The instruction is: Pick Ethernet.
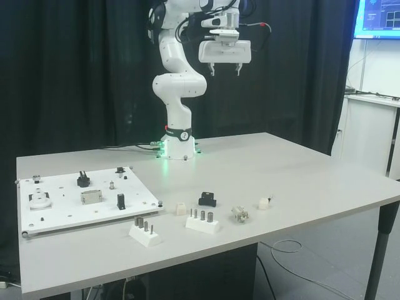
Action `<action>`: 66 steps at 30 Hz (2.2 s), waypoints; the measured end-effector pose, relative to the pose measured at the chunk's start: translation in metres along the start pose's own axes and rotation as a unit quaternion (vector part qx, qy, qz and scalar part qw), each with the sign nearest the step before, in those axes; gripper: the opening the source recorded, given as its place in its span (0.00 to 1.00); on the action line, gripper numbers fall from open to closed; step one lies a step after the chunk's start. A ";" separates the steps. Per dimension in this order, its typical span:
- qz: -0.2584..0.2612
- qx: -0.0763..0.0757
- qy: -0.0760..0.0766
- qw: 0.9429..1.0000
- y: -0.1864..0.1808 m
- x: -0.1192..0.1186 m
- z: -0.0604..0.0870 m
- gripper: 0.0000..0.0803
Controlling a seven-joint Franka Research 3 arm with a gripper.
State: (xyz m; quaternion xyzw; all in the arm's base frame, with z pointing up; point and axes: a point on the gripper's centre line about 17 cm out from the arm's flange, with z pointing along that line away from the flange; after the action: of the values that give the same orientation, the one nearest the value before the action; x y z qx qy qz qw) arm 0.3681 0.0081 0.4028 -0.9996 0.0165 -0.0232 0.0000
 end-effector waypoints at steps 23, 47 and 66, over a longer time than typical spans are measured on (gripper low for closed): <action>0.000 -0.011 0.006 1.000 0.007 0.011 0.006 1.00; 0.005 -0.015 0.014 1.000 0.015 0.025 0.013 1.00; 0.005 -0.016 0.018 1.000 0.017 0.030 0.011 1.00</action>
State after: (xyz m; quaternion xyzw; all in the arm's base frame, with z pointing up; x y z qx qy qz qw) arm 0.3980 -0.0100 0.3933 -0.9988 0.0216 -0.0407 -0.0163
